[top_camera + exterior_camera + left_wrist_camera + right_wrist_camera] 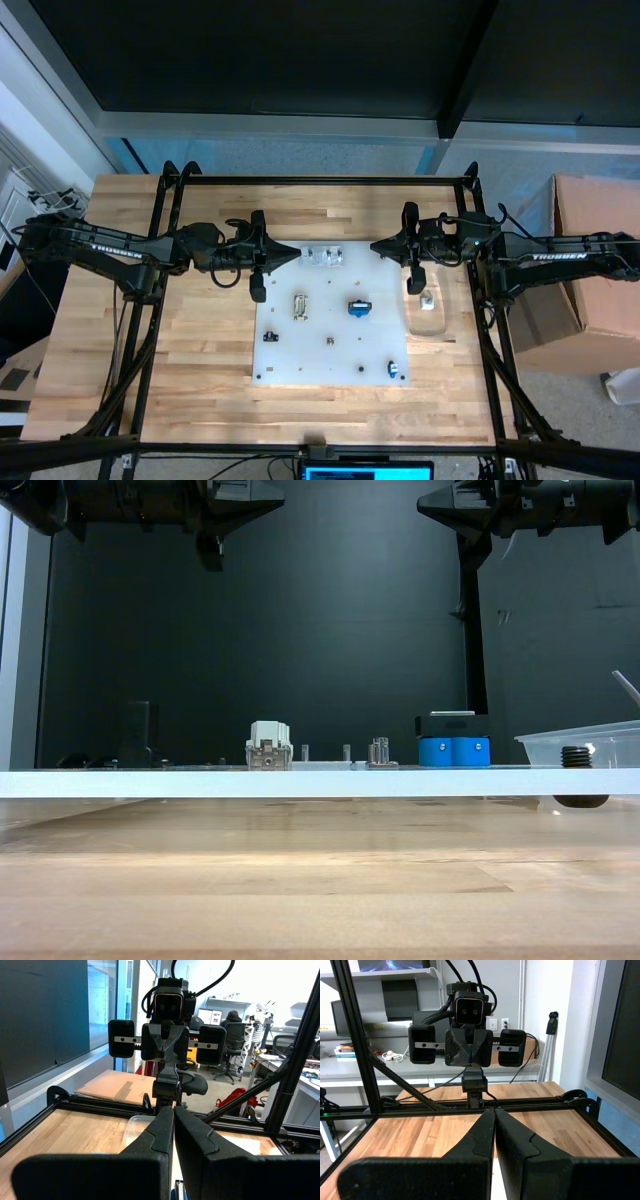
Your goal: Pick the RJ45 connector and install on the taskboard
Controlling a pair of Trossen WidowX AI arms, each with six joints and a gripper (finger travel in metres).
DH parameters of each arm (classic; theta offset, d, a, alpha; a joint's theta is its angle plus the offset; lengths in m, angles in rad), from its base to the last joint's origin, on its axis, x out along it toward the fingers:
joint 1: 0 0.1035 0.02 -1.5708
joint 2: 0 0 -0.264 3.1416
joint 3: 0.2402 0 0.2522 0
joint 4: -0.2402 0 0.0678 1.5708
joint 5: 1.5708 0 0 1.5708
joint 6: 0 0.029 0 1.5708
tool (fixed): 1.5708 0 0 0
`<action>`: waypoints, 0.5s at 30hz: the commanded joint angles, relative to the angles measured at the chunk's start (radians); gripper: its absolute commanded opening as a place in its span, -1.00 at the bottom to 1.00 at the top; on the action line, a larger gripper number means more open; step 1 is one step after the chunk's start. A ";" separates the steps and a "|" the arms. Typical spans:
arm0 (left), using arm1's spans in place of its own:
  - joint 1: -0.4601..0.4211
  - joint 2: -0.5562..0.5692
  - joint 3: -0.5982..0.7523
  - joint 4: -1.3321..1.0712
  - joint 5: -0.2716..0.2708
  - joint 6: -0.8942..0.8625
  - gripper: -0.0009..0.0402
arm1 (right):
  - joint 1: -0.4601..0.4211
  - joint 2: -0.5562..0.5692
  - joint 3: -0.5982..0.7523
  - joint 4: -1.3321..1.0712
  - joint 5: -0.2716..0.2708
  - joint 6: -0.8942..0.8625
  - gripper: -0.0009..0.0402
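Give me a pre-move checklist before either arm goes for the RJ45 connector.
1. RJ45 connector located: ok, lying free in the clear tray right of the taskboard.
2. Right gripper open for pickup: not ok, shut and empty, high above the taskboard's far edge.
3. Left gripper clear of the tray: ok, shut and empty, high above the taskboard's far-left part.
4. Connector's orientation: cannot tell.
5. Its seat free: cannot tell.

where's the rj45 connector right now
High view: the RJ45 connector lies free in the clear tray off the taskboard's right edge; the left gripper and right gripper hang shut above its far edge, tips facing.
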 commanded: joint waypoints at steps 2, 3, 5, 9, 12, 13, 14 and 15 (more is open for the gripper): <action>0.000 0.000 0.000 0.000 0.000 0.000 -0.96 | 0.000 0.000 0.000 0.001 0.000 0.001 -0.96; 0.000 0.000 0.000 0.000 0.000 0.000 -0.96 | 0.000 0.000 0.000 0.001 0.000 0.001 -0.96; 0.000 0.000 0.000 0.000 0.000 0.000 -0.96 | 0.000 0.000 0.000 0.001 0.000 0.001 -0.96; 0.000 0.000 0.000 0.000 0.000 0.000 -0.96 | 0.000 0.000 0.000 0.001 0.000 0.001 -0.96; 0.000 0.000 0.000 0.000 0.000 0.000 -0.96 | 0.001 -0.001 0.000 -0.007 -0.008 0.025 -0.96; 0.000 0.000 0.000 0.000 0.000 0.000 -0.96 | 0.001 -0.001 0.000 -0.007 -0.022 0.034 -0.96; 0.000 0.000 0.000 0.000 0.000 0.000 -0.96 | 0.001 -0.001 0.001 -0.010 -0.026 0.042 -0.95; 0.000 0.000 0.000 0.000 0.000 0.000 -0.96 | 0.001 -0.002 0.003 -0.024 -0.026 0.049 -0.95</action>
